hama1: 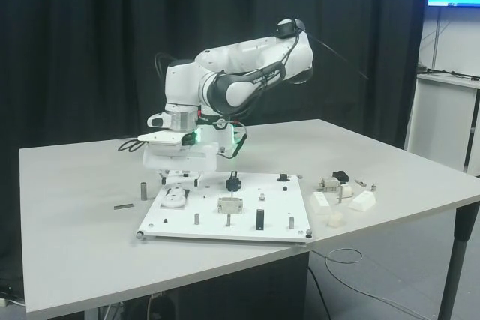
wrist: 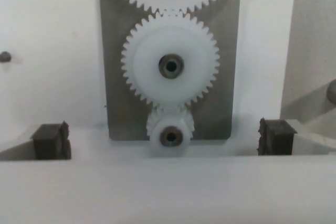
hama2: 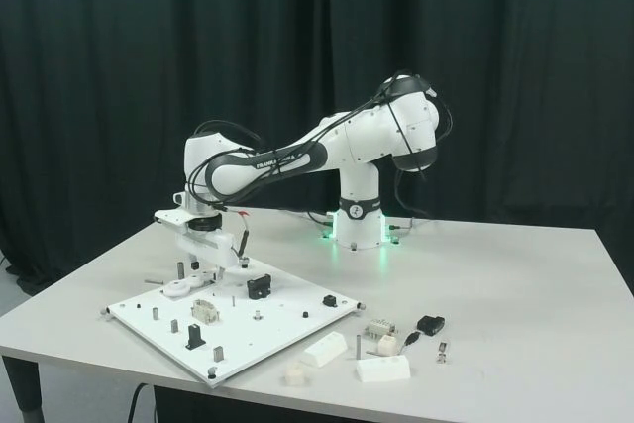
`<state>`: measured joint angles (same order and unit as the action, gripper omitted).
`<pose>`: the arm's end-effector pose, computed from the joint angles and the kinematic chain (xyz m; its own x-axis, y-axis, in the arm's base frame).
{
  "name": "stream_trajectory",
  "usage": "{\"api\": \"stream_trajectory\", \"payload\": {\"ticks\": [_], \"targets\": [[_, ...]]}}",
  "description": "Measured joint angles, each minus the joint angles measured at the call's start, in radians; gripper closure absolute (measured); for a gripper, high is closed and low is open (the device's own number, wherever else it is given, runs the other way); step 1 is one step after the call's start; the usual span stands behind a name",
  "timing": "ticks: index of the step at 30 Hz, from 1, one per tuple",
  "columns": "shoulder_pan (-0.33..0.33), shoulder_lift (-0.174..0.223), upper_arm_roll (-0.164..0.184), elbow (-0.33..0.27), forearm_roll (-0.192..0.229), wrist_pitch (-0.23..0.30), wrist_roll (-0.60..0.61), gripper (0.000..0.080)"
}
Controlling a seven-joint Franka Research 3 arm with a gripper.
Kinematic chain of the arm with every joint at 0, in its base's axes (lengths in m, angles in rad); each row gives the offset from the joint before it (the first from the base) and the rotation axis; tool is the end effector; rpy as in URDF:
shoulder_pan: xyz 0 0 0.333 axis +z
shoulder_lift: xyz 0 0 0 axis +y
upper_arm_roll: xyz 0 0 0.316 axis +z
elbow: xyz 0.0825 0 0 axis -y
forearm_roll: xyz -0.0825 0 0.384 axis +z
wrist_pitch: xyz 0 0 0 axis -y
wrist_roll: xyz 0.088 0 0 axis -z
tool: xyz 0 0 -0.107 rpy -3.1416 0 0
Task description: Remove small gear.
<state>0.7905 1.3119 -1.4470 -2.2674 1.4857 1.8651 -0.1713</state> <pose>0.4177 -0.2899 0.2120 0.2820 -0.9585 0.0413 -0.9585 -0.2834 -0.0312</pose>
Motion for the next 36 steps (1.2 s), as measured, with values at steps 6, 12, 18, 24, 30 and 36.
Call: {"api": "stream_trajectory", "payload": {"ticks": [6, 12, 18, 24, 30, 36], "targets": [[-0.001, 0.0, 0.001, 0.003, 0.0, 0.006, 0.002, 0.0003], [-0.001, 0.0, 0.003, 0.003, 0.0, 0.01, 0.002, 0.0003], [-0.001, 0.0, 0.004, 0.003, 0.0, 0.011, 0.002, 0.0003], [-0.003, 0.0, 0.007, 0.004, 0.0, 0.011, 0.002, 0.0124], [-0.011, 0.0, 0.015, 0.008, 0.001, 0.011, 0.002, 0.048], [-0.015, -0.003, 0.012, 0.009, 0.001, 0.01, 0.002, 0.0629]]}}
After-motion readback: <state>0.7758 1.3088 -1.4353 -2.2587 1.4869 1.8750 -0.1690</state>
